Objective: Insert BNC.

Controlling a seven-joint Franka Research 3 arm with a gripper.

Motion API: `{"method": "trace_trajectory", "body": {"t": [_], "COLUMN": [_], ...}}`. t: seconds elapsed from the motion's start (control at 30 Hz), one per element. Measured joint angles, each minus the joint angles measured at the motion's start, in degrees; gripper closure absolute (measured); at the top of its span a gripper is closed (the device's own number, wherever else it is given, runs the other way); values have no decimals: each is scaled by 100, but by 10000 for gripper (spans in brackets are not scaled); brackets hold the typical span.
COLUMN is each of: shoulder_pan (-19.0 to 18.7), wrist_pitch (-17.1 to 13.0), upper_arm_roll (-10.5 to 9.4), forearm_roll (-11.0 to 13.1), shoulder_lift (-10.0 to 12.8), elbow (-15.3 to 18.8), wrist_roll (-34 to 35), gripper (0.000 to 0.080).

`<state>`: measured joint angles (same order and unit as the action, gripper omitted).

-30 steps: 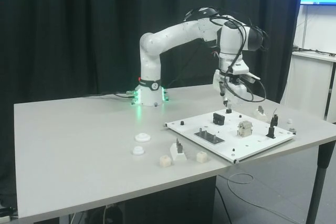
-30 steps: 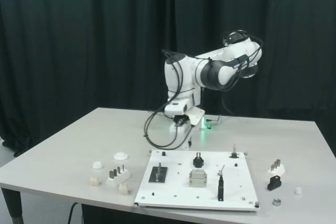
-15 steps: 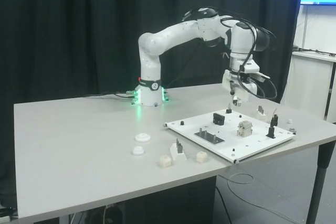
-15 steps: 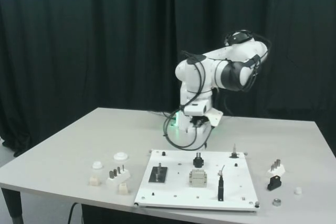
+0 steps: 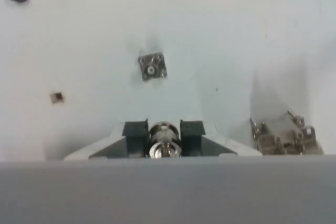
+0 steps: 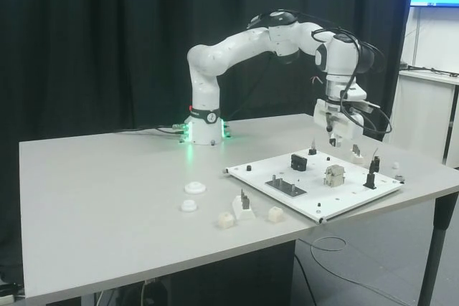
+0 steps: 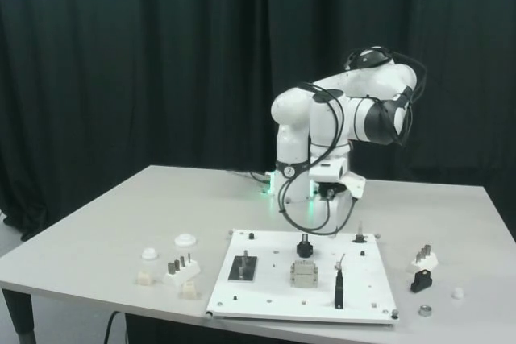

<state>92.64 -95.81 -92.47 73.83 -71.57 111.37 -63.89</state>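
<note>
In the wrist view my gripper point(image 5: 164, 132) is shut on a metal BNC connector point(image 5: 164, 142), gripped between two black fingers point(image 5: 135, 129). Beyond the connector a small square metal BNC socket point(image 5: 152, 67) sits flush in the white board point(image 5: 226, 51), apart from the connector. In the first room view the gripper point(image 6: 333, 135) hangs above the board's far edge point(image 6: 315, 184), near its back right part. The second room view shows the gripper point(image 7: 332, 197) a little above the rear of the board point(image 7: 274, 300).
On the board stand a black knob point(image 7: 304, 246), a grey block point(image 7: 302, 273), a plate with a post point(image 7: 243, 267) and a black upright part point(image 7: 339, 289). White caps point(image 6: 194, 188) and small blocks point(image 6: 226, 220) lie left of the board. A black clip point(image 7: 419, 281) lies at its right.
The arm has swung along the board's far edge, rightward in both room views, taking the gripper with it. Nothing on the table has moved.
</note>
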Motion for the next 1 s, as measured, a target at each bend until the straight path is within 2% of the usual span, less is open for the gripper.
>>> {"method": "trace_trajectory", "body": {"t": [0.67, 1.0], "shoulder_pan": [-82, -82], "wrist_pitch": [-604, -752], "upper_arm_roll": [-402, -529], "forearm_roll": [-52, -73], "shoulder_lift": [11, 11], "elbow": [28, 123], "wrist_roll": [-157, -301], "gripper": [678, 678]}}
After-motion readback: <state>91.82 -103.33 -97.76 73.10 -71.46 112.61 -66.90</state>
